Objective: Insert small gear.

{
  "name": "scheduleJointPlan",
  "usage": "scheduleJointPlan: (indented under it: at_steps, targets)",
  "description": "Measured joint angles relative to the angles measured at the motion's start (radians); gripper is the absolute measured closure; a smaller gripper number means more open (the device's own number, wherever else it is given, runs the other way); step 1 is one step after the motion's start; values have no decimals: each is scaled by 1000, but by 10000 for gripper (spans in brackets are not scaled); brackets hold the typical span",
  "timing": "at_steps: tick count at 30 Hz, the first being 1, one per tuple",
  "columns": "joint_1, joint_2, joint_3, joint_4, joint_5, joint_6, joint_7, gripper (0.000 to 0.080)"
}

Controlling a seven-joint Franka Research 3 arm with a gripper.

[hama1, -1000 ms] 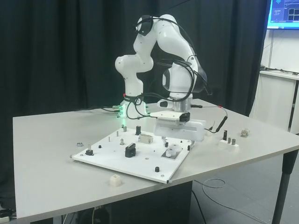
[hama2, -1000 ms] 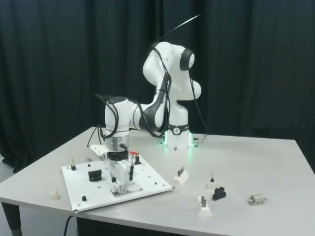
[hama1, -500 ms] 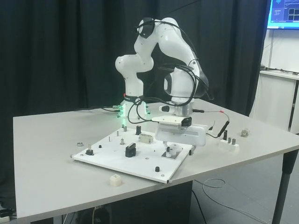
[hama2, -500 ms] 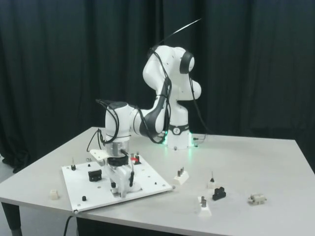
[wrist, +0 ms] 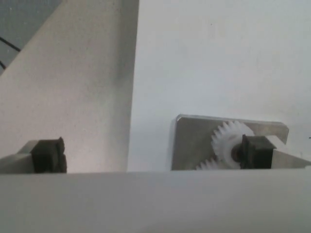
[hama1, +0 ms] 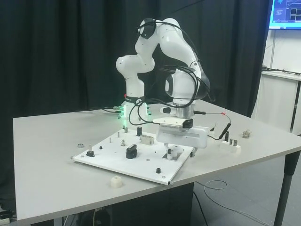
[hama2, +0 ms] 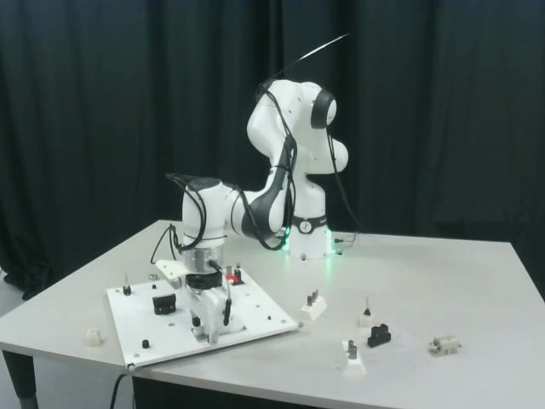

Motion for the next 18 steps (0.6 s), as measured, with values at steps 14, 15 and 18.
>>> scheduleJointPlan:
  at_steps: [14, 15, 18]
  targets:
    - [5, -87, -2, 8, -51, -96, 0, 3]
    - [5, -95, -2, 8, -55, -106, 0, 3]
    - [5, -115, -2, 8, -65, -134, 1, 3]
